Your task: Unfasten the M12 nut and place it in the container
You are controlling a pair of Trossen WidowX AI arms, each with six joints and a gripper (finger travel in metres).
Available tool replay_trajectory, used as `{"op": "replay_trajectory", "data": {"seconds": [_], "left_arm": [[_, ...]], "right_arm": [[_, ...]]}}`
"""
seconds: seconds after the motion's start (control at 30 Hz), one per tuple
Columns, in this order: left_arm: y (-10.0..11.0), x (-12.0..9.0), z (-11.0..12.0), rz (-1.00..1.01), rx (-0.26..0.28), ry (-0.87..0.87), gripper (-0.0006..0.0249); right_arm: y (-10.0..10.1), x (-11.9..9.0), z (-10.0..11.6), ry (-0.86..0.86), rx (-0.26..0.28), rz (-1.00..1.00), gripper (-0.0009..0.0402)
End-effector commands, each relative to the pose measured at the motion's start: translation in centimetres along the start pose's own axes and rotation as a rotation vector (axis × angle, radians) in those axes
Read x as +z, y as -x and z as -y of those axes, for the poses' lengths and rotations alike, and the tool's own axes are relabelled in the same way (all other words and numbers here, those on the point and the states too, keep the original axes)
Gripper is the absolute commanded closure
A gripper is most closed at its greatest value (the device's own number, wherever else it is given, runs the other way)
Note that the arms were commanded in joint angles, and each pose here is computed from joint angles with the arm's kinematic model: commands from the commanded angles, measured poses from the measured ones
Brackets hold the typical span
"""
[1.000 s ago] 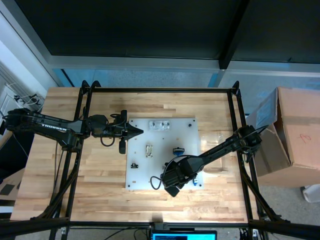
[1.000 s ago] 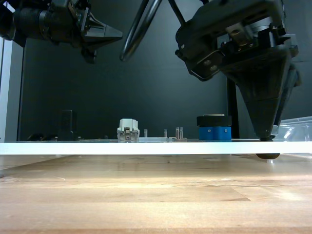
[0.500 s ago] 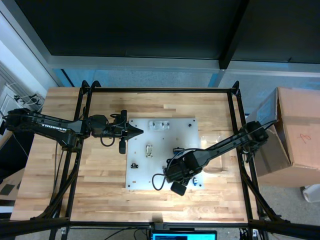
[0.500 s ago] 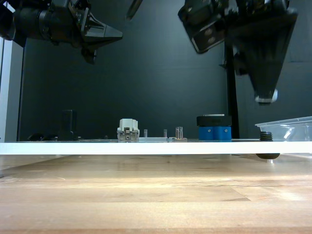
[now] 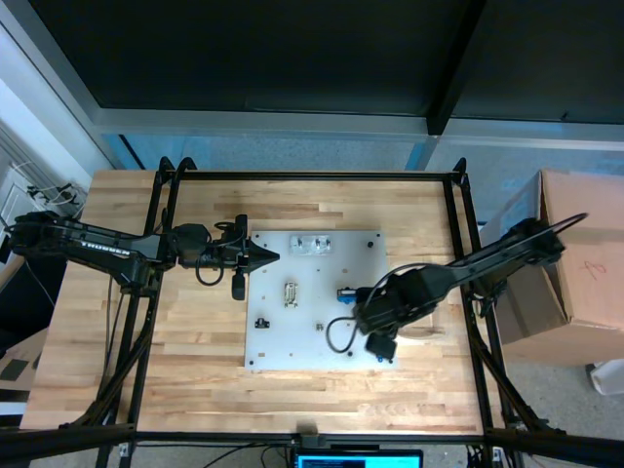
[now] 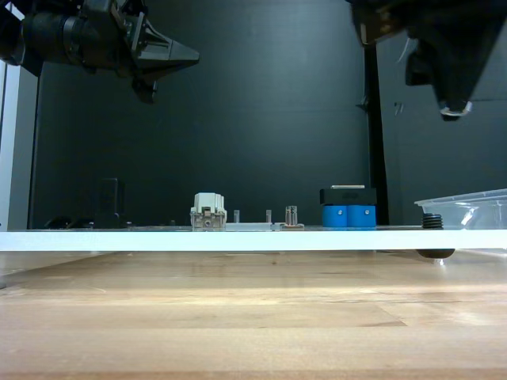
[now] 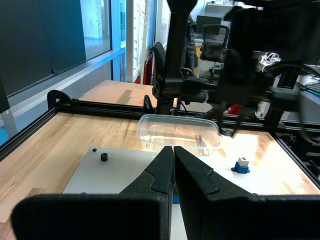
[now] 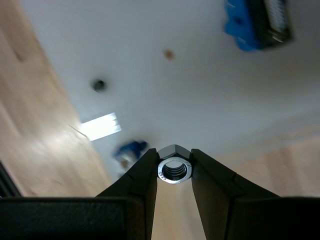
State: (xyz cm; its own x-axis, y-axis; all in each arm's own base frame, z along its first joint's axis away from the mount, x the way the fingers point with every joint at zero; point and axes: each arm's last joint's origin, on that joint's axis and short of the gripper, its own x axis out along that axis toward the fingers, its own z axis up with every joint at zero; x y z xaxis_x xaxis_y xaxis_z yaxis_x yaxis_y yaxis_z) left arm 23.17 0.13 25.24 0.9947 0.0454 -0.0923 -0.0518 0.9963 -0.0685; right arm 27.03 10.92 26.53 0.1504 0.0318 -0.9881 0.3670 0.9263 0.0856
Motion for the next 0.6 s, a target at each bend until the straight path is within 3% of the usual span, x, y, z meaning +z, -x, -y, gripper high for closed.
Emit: {"op": "replay_trajectory", "data": {"seconds": [0.03,0.37,0.53,0.6], "left_arm": [[0.0,0.0,0.0,-0.001,0.000,0.000,0.0243],[0.0,0.0,0.0,0.000,0.000,0.000,0.0243],[0.0,0.0,0.0,0.000,0.000,0.000,0.0243],[0.0,0.0,0.0,0.000,0.000,0.000,0.0243]], "right_arm": [[0.3,-1.7,2.1,0.002,-0.001,0.000,0.0385],[0.0,-5.9,7.2,-0.016,-0.033,-0.013,0.0385],[-2.6,-7.0,8.3,-0.019,-0.078,-0.038,0.0385],[-4.1,-7.2,8.4,-0.022,-0.067,-0.024,0.0385]]}}
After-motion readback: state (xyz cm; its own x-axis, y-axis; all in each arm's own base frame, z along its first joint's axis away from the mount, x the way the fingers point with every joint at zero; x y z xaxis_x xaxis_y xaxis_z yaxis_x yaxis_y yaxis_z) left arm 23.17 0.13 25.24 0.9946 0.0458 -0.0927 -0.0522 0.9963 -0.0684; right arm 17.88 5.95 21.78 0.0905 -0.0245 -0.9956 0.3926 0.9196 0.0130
